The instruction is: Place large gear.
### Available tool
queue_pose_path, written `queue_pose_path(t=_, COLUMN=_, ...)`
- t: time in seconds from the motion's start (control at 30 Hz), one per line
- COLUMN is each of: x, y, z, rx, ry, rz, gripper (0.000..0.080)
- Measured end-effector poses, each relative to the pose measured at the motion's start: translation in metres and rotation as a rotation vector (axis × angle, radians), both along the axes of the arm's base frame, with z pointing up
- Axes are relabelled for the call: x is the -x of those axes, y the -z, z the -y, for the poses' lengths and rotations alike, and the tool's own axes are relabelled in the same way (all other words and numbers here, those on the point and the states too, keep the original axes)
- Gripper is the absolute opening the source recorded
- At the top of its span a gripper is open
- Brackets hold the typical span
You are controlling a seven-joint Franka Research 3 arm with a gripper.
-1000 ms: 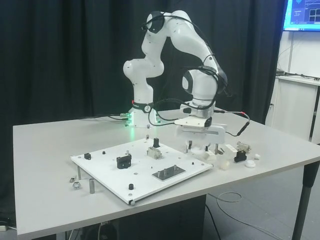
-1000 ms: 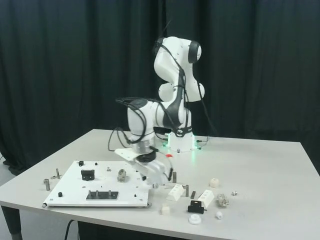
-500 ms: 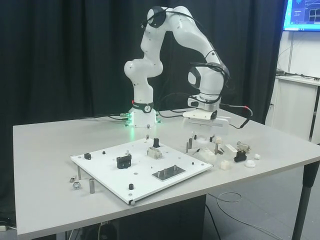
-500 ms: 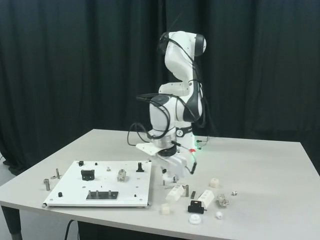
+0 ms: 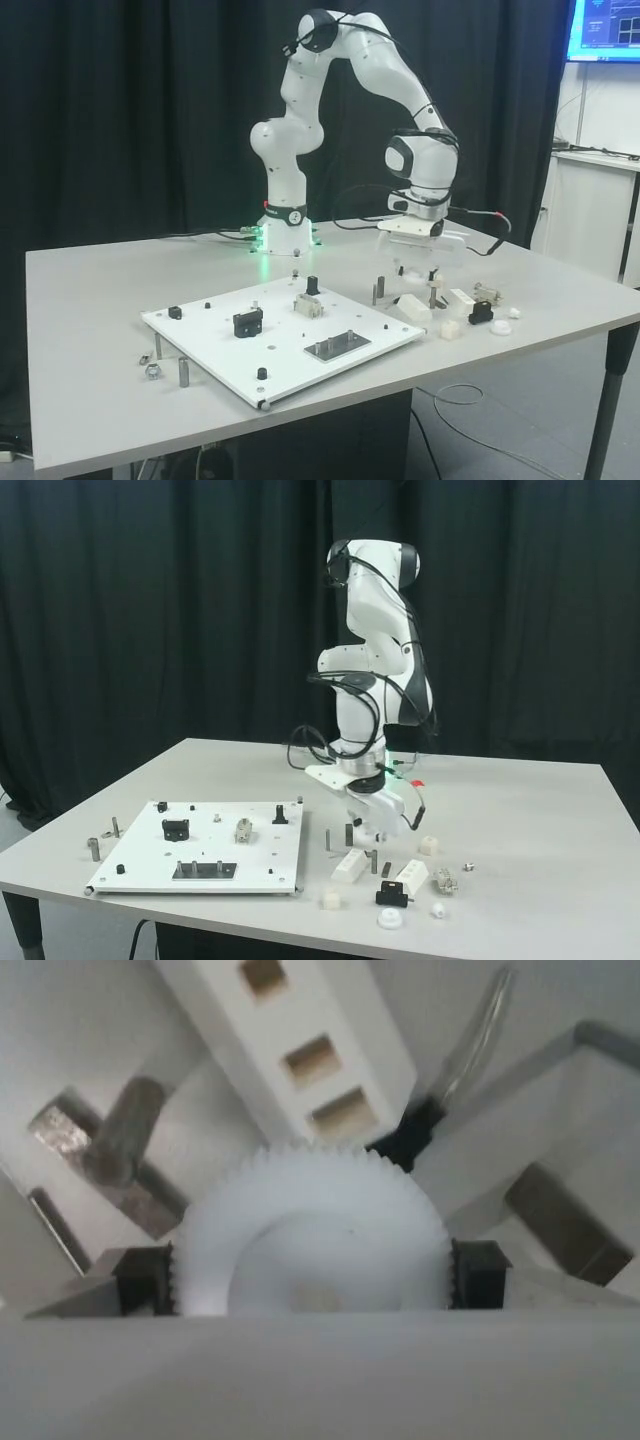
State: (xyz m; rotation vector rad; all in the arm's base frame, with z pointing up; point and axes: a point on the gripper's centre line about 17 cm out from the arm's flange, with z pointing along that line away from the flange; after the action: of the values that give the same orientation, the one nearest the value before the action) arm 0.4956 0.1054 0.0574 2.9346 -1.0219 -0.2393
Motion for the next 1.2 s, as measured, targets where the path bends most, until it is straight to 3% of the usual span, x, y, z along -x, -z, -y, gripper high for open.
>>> queue_pose_path(t=0.57, x=0.024, y=0.029, z=-0.03, rx=0.009, ry=0.048, rz=0.076, gripper=0.0594)
queue_pose_path(t=0.87, x=0.029, y=0.037, z=-0.037, rx=0.005, ry=0.036, rz=0.108, gripper=0.0594)
queue_pose_path(t=1.2, x=0.035, y=0.041, z=-0.04, rx=0.004, ry=0.026, rz=0.11, gripper=0.0594)
